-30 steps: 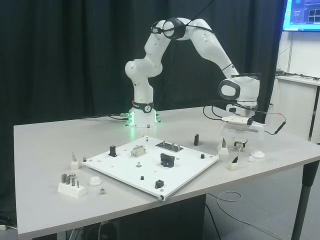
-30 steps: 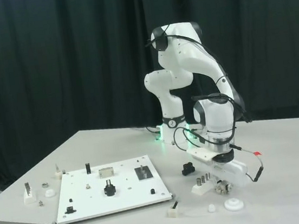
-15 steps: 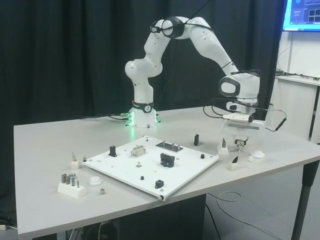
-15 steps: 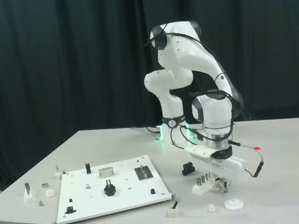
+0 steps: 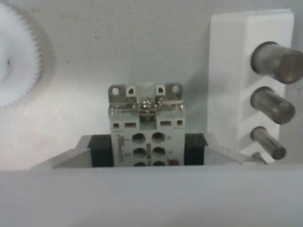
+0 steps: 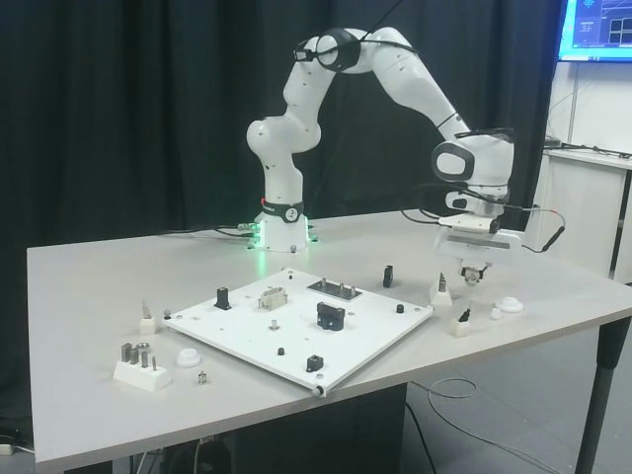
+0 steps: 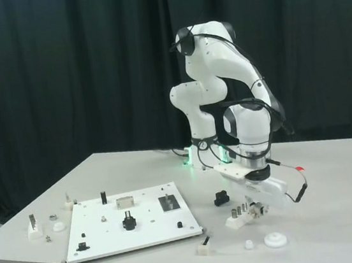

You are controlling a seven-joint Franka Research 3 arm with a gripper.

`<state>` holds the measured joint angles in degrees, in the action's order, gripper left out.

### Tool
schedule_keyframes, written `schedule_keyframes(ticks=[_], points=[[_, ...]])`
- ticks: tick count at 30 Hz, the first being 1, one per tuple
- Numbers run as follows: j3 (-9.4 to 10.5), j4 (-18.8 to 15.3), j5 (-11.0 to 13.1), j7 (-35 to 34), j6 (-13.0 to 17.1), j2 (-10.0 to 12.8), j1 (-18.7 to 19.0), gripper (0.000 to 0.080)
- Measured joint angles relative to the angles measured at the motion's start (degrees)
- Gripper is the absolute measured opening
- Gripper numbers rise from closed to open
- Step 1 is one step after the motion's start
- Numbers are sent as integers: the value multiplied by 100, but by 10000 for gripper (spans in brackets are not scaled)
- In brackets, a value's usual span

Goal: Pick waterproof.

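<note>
I have the waterproof connector [image 5: 146,130] clamped between the jaws, lifted off the table [image 6: 89,286] near its far edge, beside the white pin block [image 5: 251,78] and gear [image 5: 16,56].

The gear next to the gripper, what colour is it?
White. The gear, with fine teeth round its rim, shows best in the wrist view.

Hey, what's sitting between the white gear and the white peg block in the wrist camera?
The connector, clamped by the gripper. It hangs between the gear and the peg block, above bare table.
</note>
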<state>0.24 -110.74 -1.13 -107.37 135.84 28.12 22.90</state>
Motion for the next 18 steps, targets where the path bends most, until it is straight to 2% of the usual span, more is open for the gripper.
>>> schedule_keyframes(ticks=[18], points=[[-7,24,0,4,-170,-85,12,311]])
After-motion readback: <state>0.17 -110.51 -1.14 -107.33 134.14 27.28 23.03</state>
